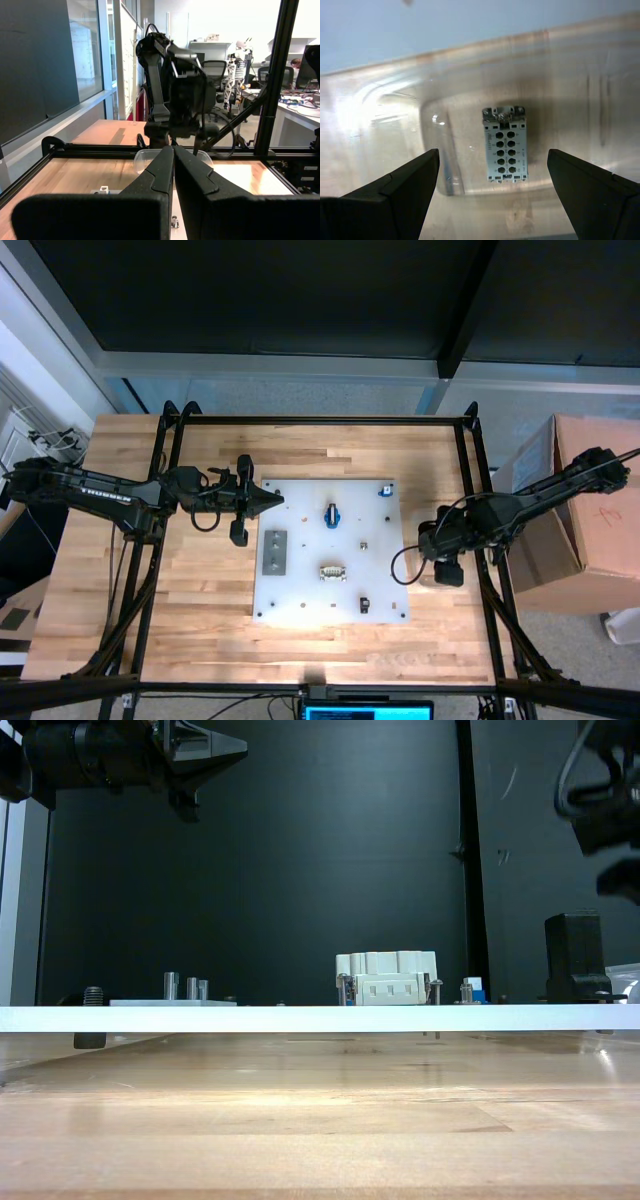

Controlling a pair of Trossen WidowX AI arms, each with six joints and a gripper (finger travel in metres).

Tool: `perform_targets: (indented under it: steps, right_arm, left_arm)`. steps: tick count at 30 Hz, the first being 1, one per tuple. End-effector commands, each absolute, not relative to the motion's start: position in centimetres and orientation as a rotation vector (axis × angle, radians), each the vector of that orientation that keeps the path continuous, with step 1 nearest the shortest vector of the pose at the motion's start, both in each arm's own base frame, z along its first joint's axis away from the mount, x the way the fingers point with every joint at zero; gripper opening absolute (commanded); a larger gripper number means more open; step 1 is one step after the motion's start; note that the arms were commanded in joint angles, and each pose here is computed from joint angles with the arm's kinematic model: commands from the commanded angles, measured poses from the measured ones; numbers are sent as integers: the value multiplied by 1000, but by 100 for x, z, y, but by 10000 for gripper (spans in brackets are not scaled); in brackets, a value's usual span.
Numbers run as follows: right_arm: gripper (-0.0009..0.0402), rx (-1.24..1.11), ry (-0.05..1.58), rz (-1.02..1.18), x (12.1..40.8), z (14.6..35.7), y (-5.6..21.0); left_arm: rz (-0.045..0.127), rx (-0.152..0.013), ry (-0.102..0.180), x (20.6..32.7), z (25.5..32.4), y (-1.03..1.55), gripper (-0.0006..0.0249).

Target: Remove the HAN10E connector from the taskboard and place in the container

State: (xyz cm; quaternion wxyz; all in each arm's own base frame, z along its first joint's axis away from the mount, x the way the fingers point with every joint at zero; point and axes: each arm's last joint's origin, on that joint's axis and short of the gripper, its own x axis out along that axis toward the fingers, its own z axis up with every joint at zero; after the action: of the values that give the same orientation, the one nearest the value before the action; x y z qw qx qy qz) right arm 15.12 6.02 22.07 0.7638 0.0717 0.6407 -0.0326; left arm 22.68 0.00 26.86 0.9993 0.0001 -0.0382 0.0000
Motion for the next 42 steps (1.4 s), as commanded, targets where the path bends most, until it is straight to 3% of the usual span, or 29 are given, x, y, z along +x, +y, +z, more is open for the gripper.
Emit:
perform_targets:
  steps: [1, 7, 19, 32, 42]
  right_arm:
    - [280, 143, 1355, -54, 1555, 2381, 609]
    - [216, 107, 1226, -4, 1686, 2657, 573]
    - [0, 43, 879, 36, 2098, 2956, 341]
    - [0, 23, 399, -33, 2533, 3155, 50]
    - [0, 49, 111, 7, 2576, 2963, -91]
  left_arm:
    - [0, 0, -76, 2268, 2686, 0, 0]
    - [0, 0, -76, 2268, 2686, 0, 0]
    - [0, 0, -76, 2268, 2686, 0, 0]
    - [0, 0, -76, 2268, 2686, 0, 0]
    - [0, 0, -76, 2269, 2685, 0, 0]
